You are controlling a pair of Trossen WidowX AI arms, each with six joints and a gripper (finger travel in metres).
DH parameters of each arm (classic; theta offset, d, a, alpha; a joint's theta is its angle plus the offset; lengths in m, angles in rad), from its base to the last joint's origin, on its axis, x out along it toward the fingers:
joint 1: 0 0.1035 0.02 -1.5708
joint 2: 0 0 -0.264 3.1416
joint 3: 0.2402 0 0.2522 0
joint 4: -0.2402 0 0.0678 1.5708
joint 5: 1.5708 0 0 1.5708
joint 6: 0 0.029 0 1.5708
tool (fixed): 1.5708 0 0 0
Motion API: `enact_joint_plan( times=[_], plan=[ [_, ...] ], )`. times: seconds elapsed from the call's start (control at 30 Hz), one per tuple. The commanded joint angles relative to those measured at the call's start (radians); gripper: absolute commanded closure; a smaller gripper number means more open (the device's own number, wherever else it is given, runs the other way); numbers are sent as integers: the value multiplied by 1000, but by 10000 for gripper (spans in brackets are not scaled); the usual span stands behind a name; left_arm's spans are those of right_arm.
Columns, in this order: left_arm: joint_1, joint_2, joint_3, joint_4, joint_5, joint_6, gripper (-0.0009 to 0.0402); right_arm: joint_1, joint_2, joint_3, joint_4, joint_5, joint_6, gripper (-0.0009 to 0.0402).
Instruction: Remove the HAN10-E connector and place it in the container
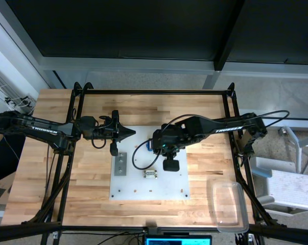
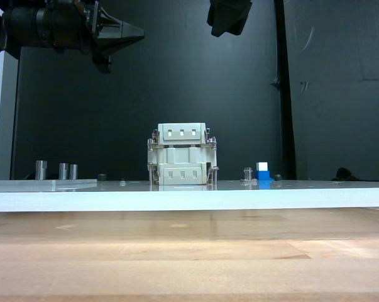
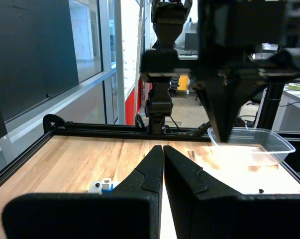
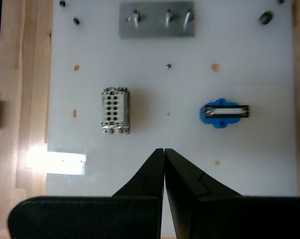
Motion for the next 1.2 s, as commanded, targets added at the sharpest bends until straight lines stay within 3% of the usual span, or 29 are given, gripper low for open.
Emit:
enact_joint_plan(
  times=[0.03,0.5,0.97,1.07,1.2],
  plan=[
    [0,0,0,0,0,0,393,13,55,67,-37,2,22,393],
    [0,0,0,0,0,0,393,46,215,237,-74,2,67,381],
    [0,0,0,0,0,0,393,84,307,245,-64,-3,91,229],
    [0,0,0,0,0,0,393,90,325,249,-57,-27,95,202],
    [0,0,0,0,0,0,393,100,338,249,-52,-19,103,173]
  ],
)
